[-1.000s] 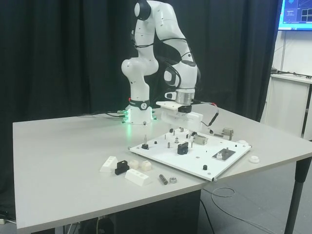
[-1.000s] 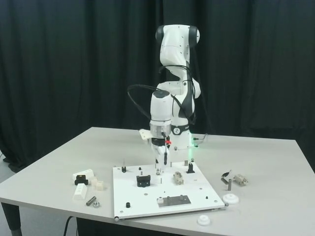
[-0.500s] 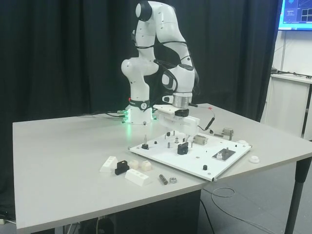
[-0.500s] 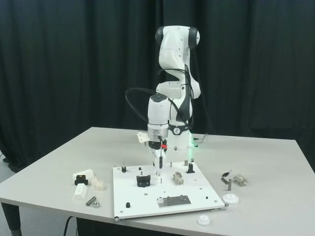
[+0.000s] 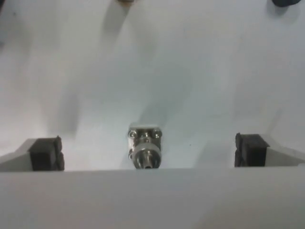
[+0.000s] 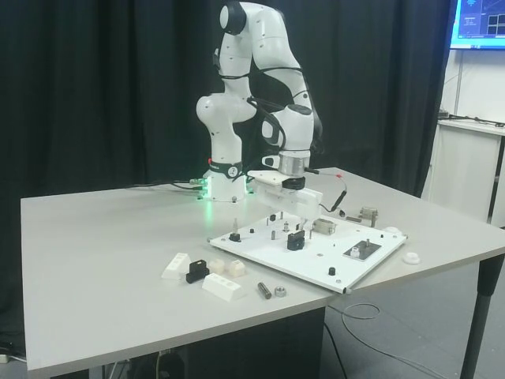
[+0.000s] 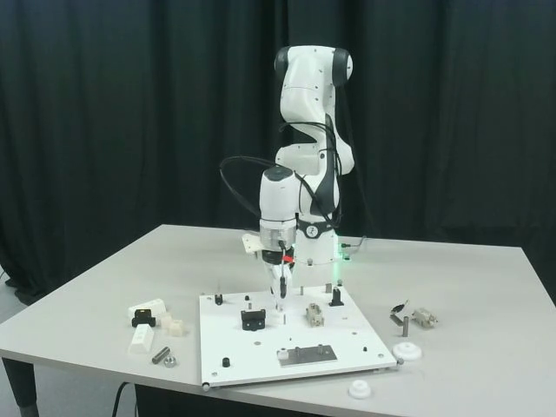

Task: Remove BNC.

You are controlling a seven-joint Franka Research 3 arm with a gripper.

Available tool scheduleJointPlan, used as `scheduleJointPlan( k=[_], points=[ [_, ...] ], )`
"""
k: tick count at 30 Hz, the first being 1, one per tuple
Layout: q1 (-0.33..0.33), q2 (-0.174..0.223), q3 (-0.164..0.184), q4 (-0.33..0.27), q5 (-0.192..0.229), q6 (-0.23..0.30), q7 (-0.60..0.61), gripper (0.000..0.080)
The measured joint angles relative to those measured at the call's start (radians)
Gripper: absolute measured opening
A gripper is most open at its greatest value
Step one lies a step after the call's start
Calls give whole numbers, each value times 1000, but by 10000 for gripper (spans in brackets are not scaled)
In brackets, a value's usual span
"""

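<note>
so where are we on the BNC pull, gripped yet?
Done: the gripper is lined up over the BNC connector, which sits midway between its open fingers in the wrist view. In hand: nothing; the pads stand clear of it on both sides. Left: close on the connector, free it and lift it off the white board.

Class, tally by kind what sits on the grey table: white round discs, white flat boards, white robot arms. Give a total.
White round discs: 2
White flat board: 1
White robot arm: 1
Total: 4
</note>
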State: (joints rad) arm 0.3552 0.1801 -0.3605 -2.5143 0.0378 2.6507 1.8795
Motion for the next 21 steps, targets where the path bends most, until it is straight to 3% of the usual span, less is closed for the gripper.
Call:
scheduleJointPlan(
  k=[15,16,21],
  points=[
    [0,6,2,-1,61,0,-64,800],
    [0,7,2,-1,66,-1,-67,699],
    [0,7,2,-1,92,-7,-88,699]
  ],
)
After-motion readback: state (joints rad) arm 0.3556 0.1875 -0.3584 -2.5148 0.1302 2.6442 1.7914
